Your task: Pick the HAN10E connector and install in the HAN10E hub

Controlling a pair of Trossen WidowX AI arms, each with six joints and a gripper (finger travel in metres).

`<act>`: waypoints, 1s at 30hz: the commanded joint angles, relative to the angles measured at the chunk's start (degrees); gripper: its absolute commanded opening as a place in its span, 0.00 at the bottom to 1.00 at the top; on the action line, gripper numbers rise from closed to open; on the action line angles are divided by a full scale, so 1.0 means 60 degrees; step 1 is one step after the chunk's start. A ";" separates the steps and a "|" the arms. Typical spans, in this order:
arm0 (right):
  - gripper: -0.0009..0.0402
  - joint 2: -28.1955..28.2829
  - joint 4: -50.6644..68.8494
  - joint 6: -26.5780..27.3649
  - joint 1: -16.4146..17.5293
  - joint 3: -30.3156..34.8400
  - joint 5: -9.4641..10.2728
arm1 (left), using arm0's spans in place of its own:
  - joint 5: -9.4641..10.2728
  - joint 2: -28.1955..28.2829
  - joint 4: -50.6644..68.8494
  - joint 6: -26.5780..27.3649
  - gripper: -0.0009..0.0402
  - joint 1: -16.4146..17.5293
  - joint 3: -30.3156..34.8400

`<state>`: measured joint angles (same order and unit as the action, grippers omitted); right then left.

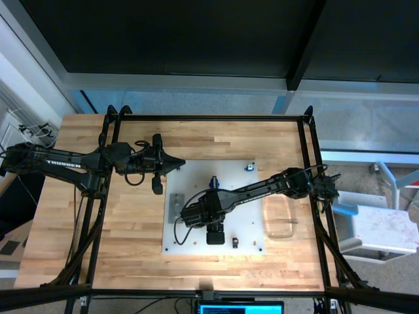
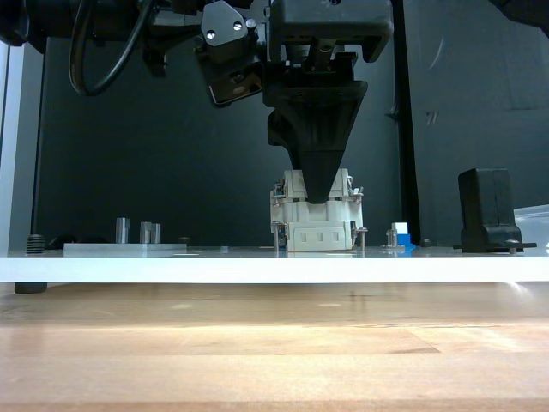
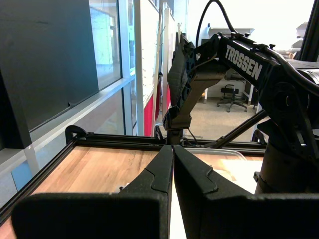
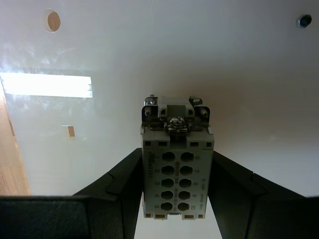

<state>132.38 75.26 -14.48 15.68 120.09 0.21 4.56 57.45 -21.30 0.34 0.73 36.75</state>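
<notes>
The pale grey HAN10E connector (image 4: pixel 177 172), with two rows of dark pin holes and a metal screw at one end, sits between the black fingers (image 4: pixel 122 184) of my right gripper (image 4: pixel 177 199), which is shut on its sides. In the low view the right gripper (image 2: pixel 317 196) points straight down over the connector (image 2: pixel 294 187), which stands on top of the beige HAN10E hub (image 2: pixel 322 233) on the white board (image 1: pixel 196 245). From above, the right gripper (image 1: pixel 216 234) hides both. My left gripper (image 3: pixel 173 164) is shut on nothing, held above the table's far left (image 1: pixel 171 163).
A grey plate with short pegs (image 2: pixel 124 247) lies at the board's left (image 1: pixel 175 209). A black block (image 2: pixel 487 210) and a small blue plug (image 2: pixel 400 236) stand to the right of the hub. A clear tray (image 1: pixel 280 219) lies right of the board.
</notes>
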 commanded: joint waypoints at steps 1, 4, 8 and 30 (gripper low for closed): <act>0.29 -0.0106 0.0178 -0.0007 0.0022 0.0015 0.0211 | -0.0004 0.0000 0.0000 0.0000 0.02 0.0000 0.0000; 0.40 -0.0157 0.0193 -0.0098 0.0051 0.0015 0.0222 | 0.0000 0.0000 0.0000 0.0000 0.02 0.0004 0.0000; 0.56 -0.0270 0.0310 -0.0295 0.0087 0.0015 0.0222 | -0.0004 0.0000 0.0000 -0.0004 0.02 0.0000 0.0000; 0.88 -0.1960 0.0736 -0.0761 0.0215 0.0015 -0.0215 | -0.0004 0.0000 0.0000 -0.0004 0.02 0.0004 0.0000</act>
<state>121.34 79.64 -19.05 16.97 120.11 -1.02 4.56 57.43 -21.28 0.34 0.73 36.75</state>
